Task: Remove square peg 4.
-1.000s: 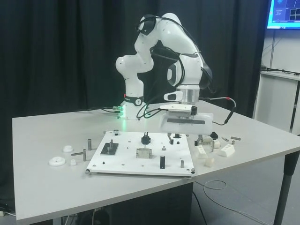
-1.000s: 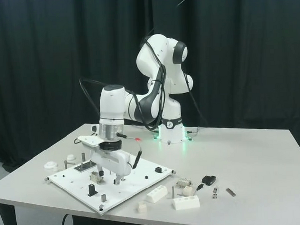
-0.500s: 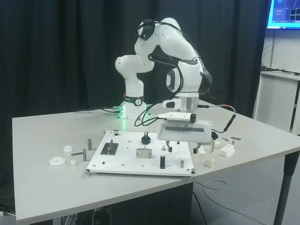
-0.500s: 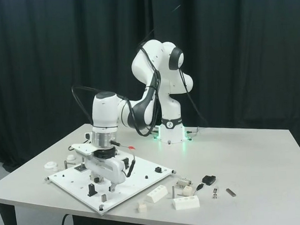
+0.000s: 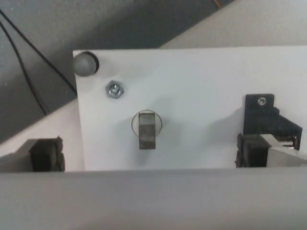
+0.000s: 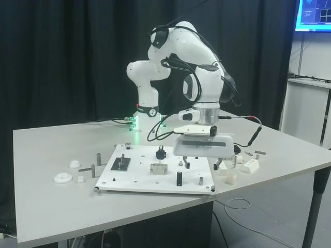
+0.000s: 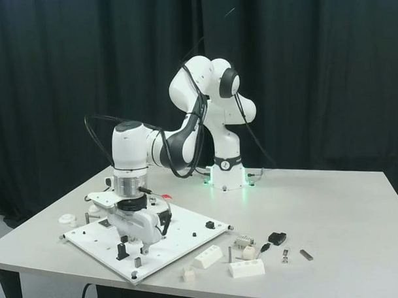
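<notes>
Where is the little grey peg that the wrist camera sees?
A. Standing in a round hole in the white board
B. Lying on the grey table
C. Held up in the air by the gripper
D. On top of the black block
A: the peg stands in a round hole in the white board, near a nut, with nothing gripping it.

Black curtain (image 6: 62,57) hangs behind grey table (image 6: 46,155), w/ white cabinet (image 6: 305,108) and wall screen (image 6: 313,15) beyond the table's far side. Floor under table is grey.
</notes>
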`<act>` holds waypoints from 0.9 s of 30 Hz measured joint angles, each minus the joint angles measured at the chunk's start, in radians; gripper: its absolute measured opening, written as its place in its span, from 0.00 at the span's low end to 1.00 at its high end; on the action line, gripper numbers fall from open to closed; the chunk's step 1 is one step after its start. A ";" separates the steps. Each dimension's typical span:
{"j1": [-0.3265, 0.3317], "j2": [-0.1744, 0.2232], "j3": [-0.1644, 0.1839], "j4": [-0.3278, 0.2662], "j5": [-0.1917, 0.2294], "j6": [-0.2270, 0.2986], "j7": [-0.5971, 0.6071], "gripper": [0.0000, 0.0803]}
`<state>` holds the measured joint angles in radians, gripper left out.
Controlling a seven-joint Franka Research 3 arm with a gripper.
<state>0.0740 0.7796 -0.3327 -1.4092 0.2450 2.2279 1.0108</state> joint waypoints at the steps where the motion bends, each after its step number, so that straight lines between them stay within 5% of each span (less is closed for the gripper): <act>1: -0.001 0.003 0.000 0.005 0.001 -0.002 0.001 1.00; 27: -0.023 0.069 0.000 0.095 0.022 -0.063 0.006 1.00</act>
<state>0.0508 0.8483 -0.3327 -1.3138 0.2668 2.1651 1.0166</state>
